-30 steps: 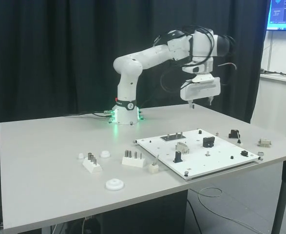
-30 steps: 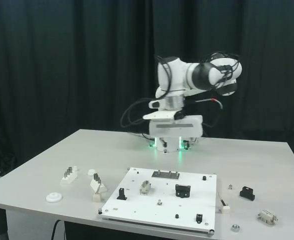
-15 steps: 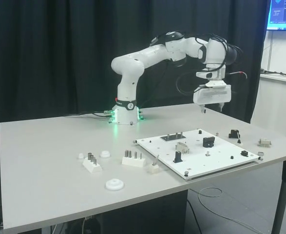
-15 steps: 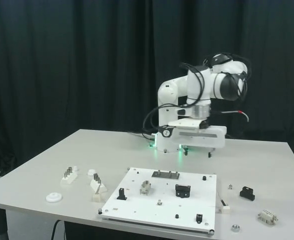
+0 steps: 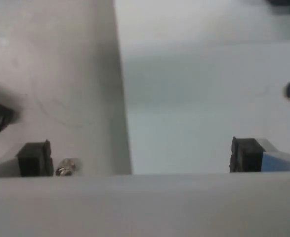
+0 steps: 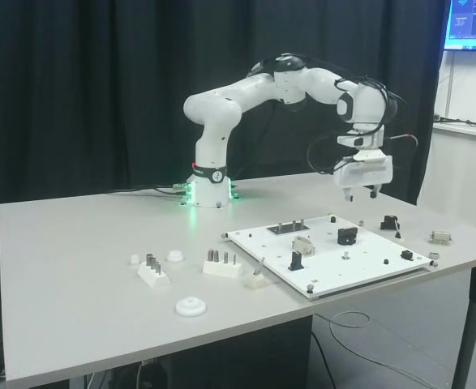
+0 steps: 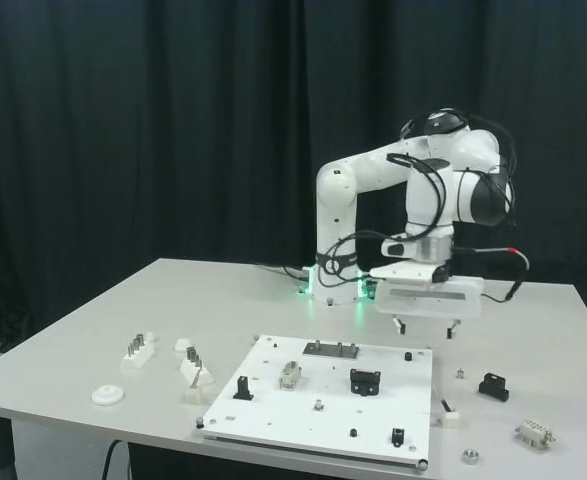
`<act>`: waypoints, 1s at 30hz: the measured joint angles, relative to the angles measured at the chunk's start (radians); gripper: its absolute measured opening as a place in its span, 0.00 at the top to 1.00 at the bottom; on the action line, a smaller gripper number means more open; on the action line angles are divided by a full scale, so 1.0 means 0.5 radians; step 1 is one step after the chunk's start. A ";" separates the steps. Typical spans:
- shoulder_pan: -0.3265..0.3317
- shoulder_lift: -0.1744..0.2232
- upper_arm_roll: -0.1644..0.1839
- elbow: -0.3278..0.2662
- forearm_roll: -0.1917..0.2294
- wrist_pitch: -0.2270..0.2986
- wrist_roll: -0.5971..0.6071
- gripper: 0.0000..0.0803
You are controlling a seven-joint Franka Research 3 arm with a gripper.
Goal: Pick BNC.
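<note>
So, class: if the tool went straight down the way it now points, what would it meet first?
Probably the far edge of the white board or the grey table beside it; the tool hangs open over that edge, and depth is unclear.

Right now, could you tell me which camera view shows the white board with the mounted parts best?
The second room view shows the white board whole, facing the camera. The first room view shows it at an angle. The wrist view catches only an edge.

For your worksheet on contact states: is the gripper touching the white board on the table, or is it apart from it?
Apart. In the second room view the gripper hangs above the white board with dark curtain and bare table showing beneath its fingertips; the first room view shows the same gap.
</note>
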 joint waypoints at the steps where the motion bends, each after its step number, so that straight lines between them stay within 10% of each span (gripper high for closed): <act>1: 0.009 0.000 0.014 0.000 0.006 0.008 0.011 0.00; 30: 0.213 -0.006 0.311 0.017 0.099 0.210 0.323 0.00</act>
